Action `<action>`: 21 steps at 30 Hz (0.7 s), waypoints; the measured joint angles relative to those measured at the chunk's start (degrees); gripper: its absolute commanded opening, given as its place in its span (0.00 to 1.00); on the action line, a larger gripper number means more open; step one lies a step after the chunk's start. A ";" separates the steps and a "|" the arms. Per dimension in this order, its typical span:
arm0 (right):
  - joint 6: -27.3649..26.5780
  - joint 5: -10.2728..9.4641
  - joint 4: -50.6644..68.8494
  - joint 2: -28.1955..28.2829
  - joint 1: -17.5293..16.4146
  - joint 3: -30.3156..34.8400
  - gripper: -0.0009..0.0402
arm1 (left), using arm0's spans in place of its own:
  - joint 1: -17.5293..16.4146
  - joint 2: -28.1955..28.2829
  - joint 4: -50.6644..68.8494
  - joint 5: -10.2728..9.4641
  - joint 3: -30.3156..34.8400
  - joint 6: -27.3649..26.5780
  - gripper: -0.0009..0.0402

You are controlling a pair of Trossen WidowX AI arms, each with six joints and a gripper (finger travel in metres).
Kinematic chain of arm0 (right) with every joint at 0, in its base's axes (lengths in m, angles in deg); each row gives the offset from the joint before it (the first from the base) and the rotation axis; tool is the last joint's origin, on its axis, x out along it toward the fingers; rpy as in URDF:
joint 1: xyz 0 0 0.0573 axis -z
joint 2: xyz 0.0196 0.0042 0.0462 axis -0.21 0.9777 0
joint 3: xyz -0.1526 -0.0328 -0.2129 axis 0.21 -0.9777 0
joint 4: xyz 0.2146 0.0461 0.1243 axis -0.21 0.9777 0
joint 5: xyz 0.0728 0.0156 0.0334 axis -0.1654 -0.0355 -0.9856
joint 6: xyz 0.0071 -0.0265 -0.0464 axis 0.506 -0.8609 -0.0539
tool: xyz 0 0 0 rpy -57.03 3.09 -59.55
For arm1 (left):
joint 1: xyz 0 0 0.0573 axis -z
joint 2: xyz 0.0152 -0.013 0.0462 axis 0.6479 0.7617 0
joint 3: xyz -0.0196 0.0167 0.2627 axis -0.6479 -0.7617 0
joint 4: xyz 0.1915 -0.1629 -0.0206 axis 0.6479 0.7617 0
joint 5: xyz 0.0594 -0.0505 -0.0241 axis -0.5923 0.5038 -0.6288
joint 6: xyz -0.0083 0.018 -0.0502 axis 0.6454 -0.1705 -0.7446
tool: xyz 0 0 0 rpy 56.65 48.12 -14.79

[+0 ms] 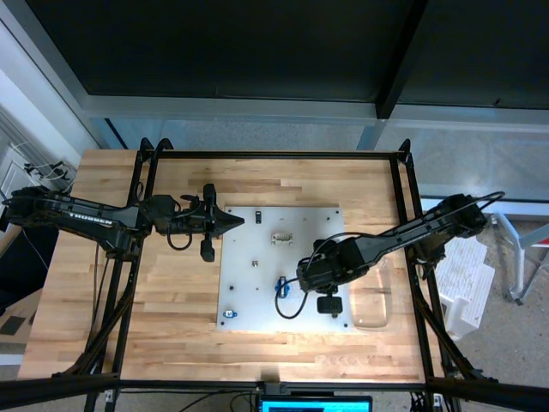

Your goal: Remove the 16mm cylinder and place in the container

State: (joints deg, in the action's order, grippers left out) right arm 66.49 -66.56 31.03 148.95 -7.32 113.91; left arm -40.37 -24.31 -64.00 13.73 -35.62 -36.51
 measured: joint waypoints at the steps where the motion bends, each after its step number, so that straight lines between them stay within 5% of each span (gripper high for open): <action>1: 0.17 0.02 0.00 -1.14 -0.22 -0.68 0.02 | 0.00 0.00 0.00 0.02 0.02 0.00 0.02; 21: 9.68 0.00 0.57 -21.94 -9.09 -21.70 0.02 | 0.00 0.00 0.00 0.02 0.02 -0.02 0.02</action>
State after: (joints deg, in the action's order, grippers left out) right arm 76.17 -66.56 31.60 127.00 -16.41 92.20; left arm -40.37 -24.31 -64.00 13.75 -35.60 -36.53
